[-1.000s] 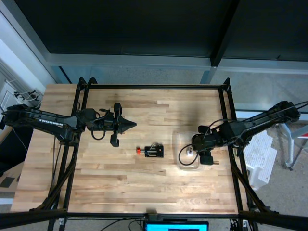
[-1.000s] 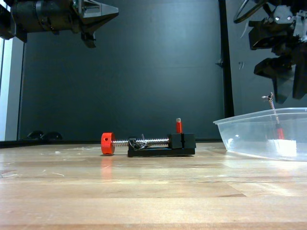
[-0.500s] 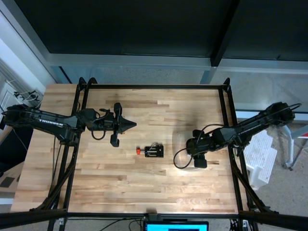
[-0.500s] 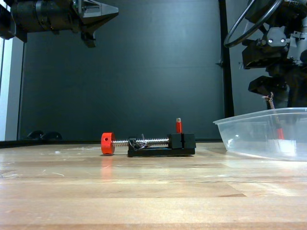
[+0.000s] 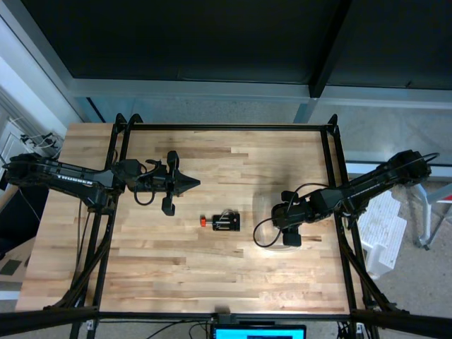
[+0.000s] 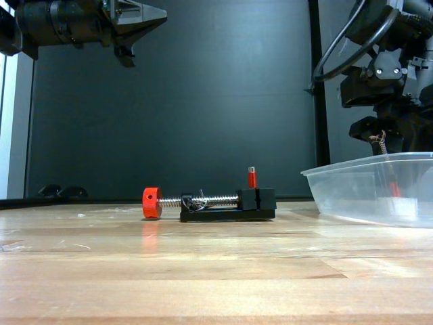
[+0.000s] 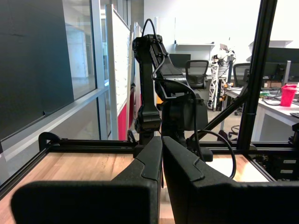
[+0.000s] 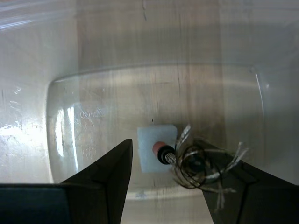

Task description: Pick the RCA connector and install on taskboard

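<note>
The RCA connector (image 8: 164,154) lies in the tray (image 6: 345,189), its red tip on a white square (image 8: 148,151). It sits below the gap between my right gripper's (image 5: 285,227) spread fingers (image 8: 110,175), touching neither. The taskboard (image 5: 227,222) sits well apart. My left gripper (image 5: 189,183) hangs clenched and empty, high to the taskboard's left.

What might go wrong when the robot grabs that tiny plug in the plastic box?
The right gripper hangs open over the clear tray. Its fingers might catch the loose wires or the white square instead of the RCA connector. The tray might slide. The left gripper is parked high, shut.
</note>
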You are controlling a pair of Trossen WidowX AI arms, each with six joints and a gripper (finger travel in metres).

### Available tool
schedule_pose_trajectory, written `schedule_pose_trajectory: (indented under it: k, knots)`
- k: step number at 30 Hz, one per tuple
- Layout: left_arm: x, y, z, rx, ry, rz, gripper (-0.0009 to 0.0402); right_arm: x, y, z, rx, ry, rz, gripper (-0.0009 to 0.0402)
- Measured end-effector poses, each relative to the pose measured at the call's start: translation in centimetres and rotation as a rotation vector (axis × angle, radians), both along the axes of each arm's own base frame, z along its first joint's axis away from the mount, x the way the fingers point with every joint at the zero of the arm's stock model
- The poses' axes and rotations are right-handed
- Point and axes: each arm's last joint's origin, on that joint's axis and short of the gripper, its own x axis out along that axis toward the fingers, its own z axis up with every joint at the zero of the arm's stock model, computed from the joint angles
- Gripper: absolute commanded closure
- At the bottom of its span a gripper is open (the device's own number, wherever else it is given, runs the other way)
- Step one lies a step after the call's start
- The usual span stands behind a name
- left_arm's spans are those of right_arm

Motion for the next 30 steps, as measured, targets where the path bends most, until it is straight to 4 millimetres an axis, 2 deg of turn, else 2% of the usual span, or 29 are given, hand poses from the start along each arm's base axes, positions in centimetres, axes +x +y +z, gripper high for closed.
schedule_pose_trajectory:
  k: [30]
  knots:
    - [0.0,0.0,0.0,0.0,0.0,0.0,0.0393,0.01,0.01,-0.11,0.002,-0.007,0.001,0.0359]
